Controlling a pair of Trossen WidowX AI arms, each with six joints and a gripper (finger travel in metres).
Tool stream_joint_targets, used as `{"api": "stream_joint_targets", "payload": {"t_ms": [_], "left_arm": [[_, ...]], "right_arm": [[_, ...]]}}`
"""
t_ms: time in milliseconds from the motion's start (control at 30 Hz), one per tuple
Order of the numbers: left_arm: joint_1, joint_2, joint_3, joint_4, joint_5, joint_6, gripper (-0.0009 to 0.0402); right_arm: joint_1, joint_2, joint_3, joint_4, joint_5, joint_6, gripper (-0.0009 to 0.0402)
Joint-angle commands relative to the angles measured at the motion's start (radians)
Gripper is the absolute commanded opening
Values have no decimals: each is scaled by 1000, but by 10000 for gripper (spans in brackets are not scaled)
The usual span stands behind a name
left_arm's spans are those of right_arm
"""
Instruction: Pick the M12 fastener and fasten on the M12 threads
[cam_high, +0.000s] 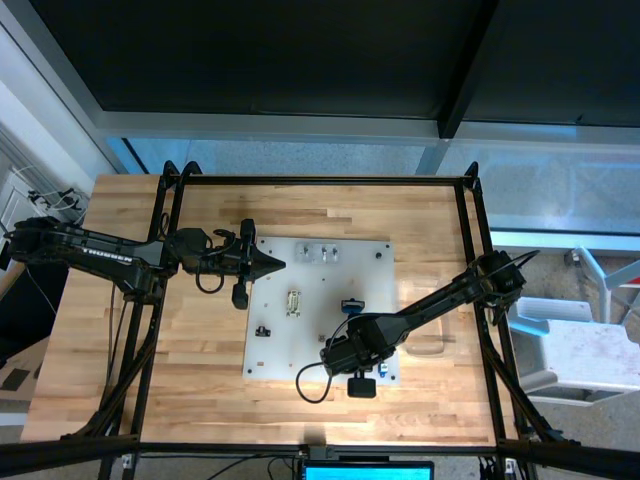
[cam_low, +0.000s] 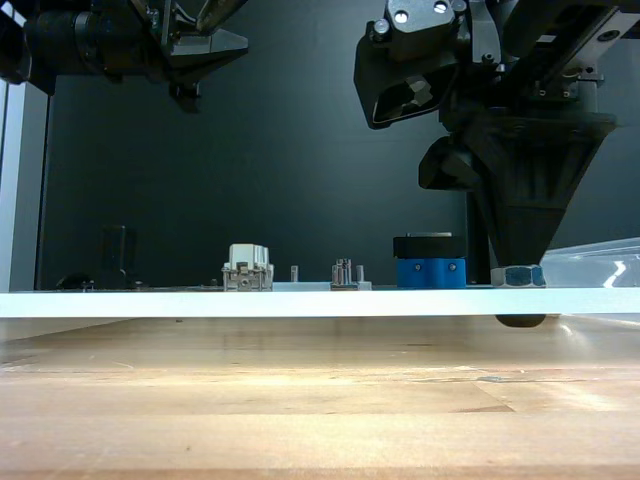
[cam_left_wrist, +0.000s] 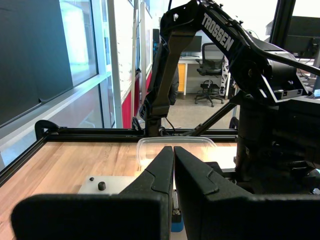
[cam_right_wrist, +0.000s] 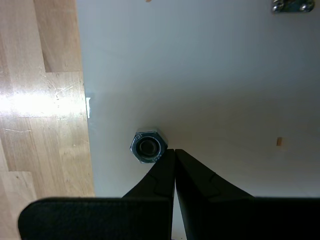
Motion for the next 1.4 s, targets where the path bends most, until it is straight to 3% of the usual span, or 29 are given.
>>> {"api": "stream_joint_targets", "payload": {"t_ms": [33,133,333,567,700,967,1400], "left_arm": [[0,0,0,0,0,0,0],[0,0,0,0,0,0,0],[0,0,0,0,0,0,0],[0,0,0,1,0,0,0],[0,0,0,0,0,0,0],[0,0,0,0,0,0,0],[0,0,0,0,0,0,0]], "right_arm": [[0,1,0,0,-66,-8,0],[0,-1,0,-3,-131,-29,0],[0,-7,0,-16,-135,-31,0],[0,-14,0,-20,-131,-29,0],[1,-34,0,-32,-84,-21,0],[2,-117,0,-35,-54,-20,0],[1,-170,0,-35,-53,-30,0]]}}
